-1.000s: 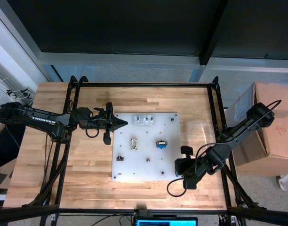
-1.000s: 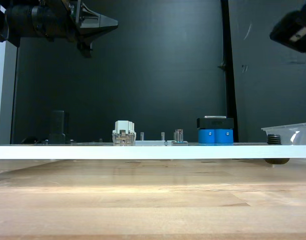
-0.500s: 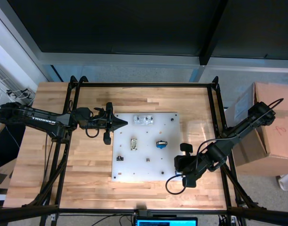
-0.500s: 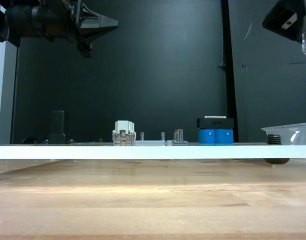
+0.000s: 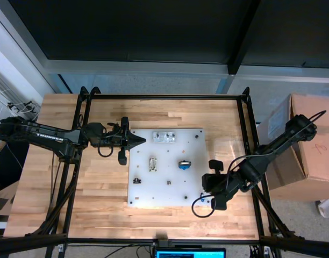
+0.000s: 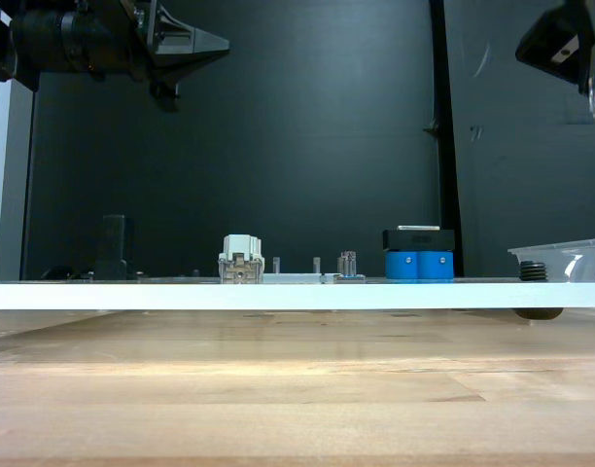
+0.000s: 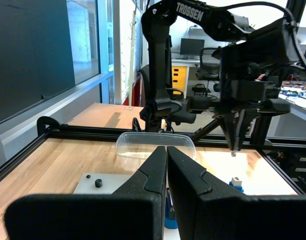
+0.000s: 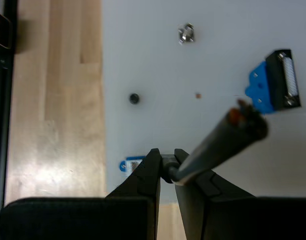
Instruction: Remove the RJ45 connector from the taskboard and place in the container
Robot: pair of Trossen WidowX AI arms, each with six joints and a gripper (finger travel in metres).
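The RJ45 connector (image 8: 168, 167) is a small clear plug with a short grey cable stub (image 8: 218, 140). My right gripper (image 8: 166, 152) is shut on it. They hang high above the near right corner of the white taskboard (image 5: 159, 188), clear of the blue seat (image 8: 130, 164). The low view shows the right gripper (image 6: 594, 92) well above the board. The clear container (image 5: 165, 137) lies at the board's far edge. My left gripper (image 5: 143, 141) is shut and holds nothing. It hovers high at the board's left edge, pointing right.
On the board stand a blue D-sub connector (image 5: 184, 164), a white socket (image 5: 152, 164) and small studs. A black frame rail (image 5: 250, 140) runs along the table's right side. A cardboard box (image 5: 309, 145) sits beyond it.
My right gripper has drifted a little away from the near edge, over the board's corner, still carrying the connector. The left arm has not moved.
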